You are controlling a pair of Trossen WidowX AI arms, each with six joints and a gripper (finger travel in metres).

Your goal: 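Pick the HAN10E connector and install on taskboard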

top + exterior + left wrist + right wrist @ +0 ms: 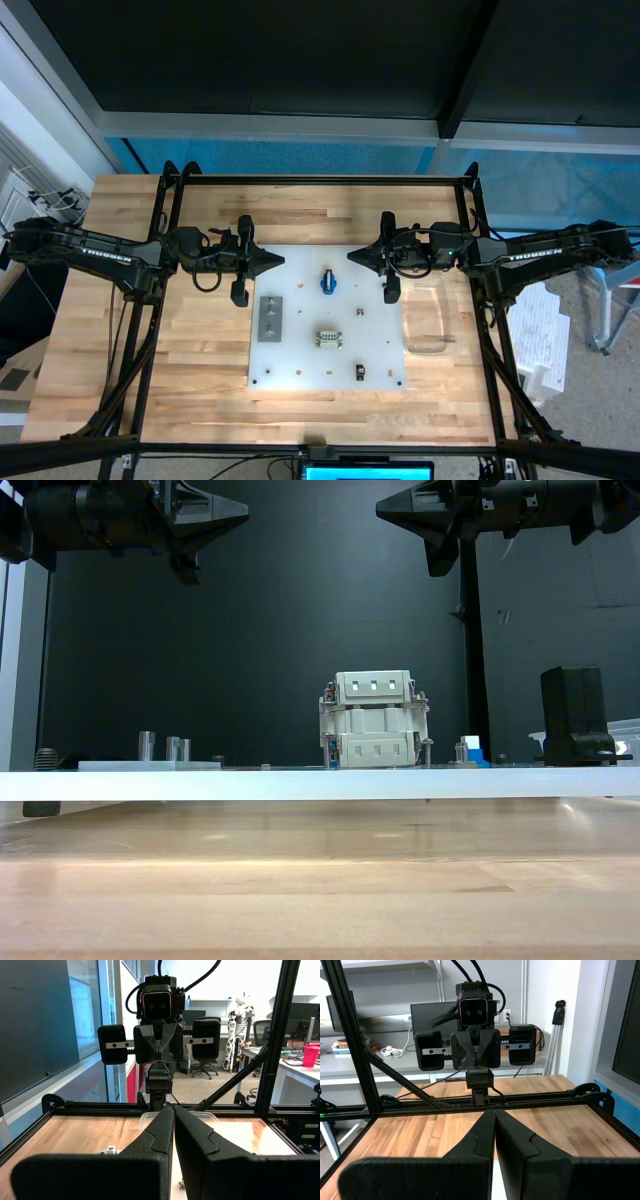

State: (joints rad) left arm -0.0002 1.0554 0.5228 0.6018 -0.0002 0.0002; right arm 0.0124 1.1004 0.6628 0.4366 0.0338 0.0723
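Tabletop [200,350]: left hand [283,259], right hand [350,256] closed above taskboard [300,350]; tray [430,320] beside.

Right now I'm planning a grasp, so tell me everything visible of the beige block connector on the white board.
The pale grey-beige, plastic-looking rectangular connector stands upright on the flat white square taskboard, near its middle. Side-on it shows two stacked sections with small recesses and metal screws at the corners. Nothing grips it: the left gripper and right gripper hover high above the board's far half, fingers shut.
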